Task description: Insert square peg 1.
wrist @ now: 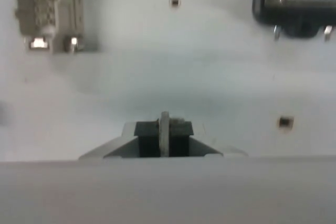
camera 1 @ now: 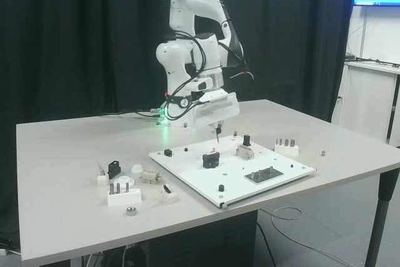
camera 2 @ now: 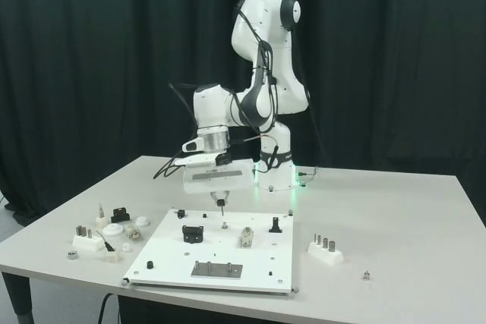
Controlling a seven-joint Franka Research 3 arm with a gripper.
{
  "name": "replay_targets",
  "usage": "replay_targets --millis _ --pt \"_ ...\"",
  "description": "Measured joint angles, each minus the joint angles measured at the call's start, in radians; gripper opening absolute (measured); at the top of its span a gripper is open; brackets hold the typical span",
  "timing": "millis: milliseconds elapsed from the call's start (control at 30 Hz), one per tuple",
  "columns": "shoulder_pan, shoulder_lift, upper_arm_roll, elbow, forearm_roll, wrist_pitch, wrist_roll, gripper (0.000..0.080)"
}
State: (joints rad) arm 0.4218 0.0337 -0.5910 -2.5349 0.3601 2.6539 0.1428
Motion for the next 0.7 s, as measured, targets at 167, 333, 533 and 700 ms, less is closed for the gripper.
replay_targets --millis 167,333,533,700 --pt "0.007 0.015 0.011 0.007 0.0 0.051 0.0 0.0035" --pt "0.009 0.041 0.026 0.02 0.0 0.097 0.0 0.0035" --pt "0.009 0.08 0.04 0.044 0.0 0.141 0.0 0.0035" --pt "0.009 0.113 0.044 0.068 0.0 0.152 0.0 0.0035"
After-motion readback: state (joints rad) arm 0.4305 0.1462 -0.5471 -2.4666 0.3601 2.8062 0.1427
